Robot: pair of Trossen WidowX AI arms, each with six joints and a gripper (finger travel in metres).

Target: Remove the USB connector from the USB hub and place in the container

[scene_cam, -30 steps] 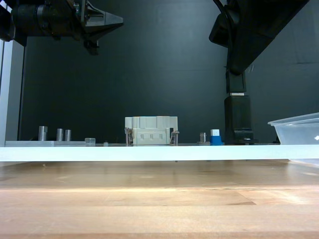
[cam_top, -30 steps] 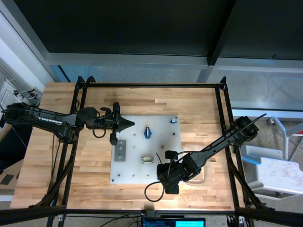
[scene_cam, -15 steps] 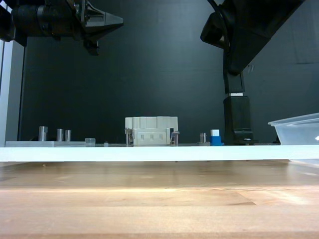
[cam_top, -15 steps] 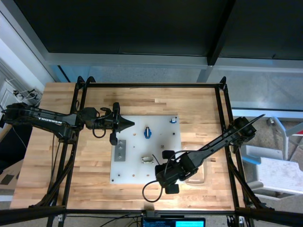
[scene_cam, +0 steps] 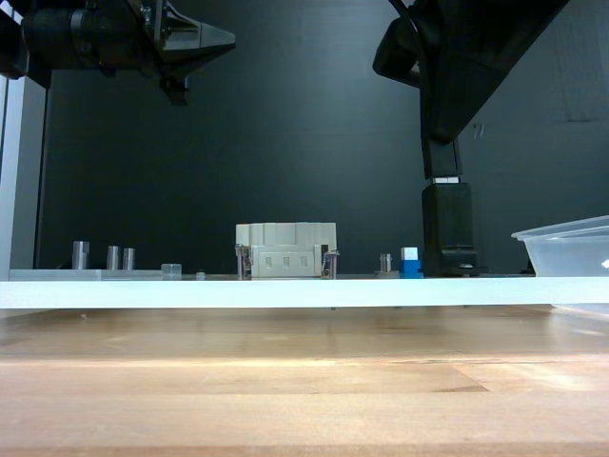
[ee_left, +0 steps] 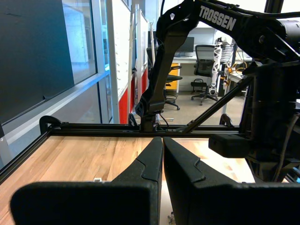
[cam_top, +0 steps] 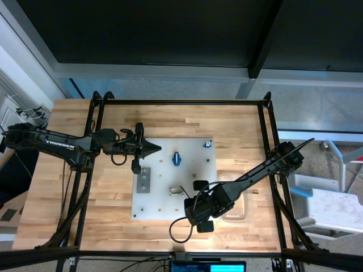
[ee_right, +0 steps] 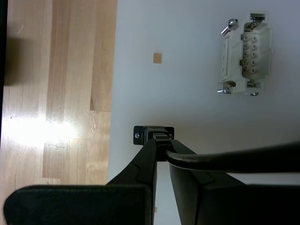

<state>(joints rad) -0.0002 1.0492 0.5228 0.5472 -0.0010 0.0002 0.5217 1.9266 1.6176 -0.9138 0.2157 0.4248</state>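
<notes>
1. The USB connector (ee_right: 225,160) is on the white board (cam_top: 164,170), its plug end right at the socket of the small black USB hub (ee_right: 140,134). I cannot tell how deep it sits. Its thin black cable runs off sideways.
2. The right hand (ee_right: 161,143) points straight down at the board, its fingers pinched narrow on the plug.
3. A beige multi-pin connector (ee_right: 246,58) is fixed to the board near the hub.
4. The container (cam_top: 241,215) rests on the wooden worktop (cam_top: 113,226) just beside the board's right edge, partly under the right arm.
5. The left hand (cam_top: 154,148) hangs high over the board's far left corner, fingers pressed together, holding nothing.
</notes>
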